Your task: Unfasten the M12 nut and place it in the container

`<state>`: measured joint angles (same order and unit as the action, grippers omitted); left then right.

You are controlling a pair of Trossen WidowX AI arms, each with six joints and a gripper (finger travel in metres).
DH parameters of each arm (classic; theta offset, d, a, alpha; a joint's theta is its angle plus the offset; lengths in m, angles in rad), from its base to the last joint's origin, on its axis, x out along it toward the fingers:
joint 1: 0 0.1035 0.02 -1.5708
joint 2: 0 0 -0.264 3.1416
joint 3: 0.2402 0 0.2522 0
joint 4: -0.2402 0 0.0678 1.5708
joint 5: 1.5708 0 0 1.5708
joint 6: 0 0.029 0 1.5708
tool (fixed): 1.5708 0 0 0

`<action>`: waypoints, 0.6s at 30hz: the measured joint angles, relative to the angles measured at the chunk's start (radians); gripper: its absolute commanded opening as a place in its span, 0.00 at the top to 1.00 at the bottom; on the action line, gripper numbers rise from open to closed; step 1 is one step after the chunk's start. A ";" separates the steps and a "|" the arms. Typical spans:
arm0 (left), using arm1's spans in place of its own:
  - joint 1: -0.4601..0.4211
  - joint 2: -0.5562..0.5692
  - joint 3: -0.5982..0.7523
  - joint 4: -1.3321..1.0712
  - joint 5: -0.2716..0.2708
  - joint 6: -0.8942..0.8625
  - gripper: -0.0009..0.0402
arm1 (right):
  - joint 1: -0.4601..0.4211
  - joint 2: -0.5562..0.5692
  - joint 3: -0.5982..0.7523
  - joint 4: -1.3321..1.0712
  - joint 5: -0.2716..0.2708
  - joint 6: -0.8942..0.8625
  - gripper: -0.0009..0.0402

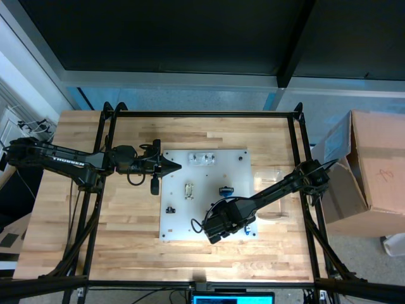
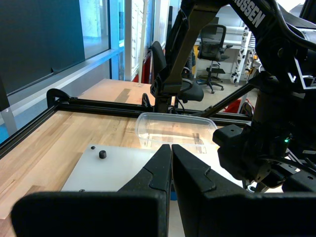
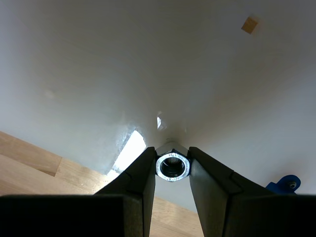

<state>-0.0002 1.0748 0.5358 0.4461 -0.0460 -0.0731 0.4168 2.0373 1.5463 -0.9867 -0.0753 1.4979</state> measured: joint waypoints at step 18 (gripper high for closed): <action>0.000 0.000 0.000 0.000 0.000 0.000 0.98 | -0.001 -0.020 0.002 0.018 0.007 -0.008 0.88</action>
<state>-0.0002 1.0748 0.5358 0.4465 -0.0460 -0.0734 0.4156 2.0171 1.5478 -0.9688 -0.0681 1.4902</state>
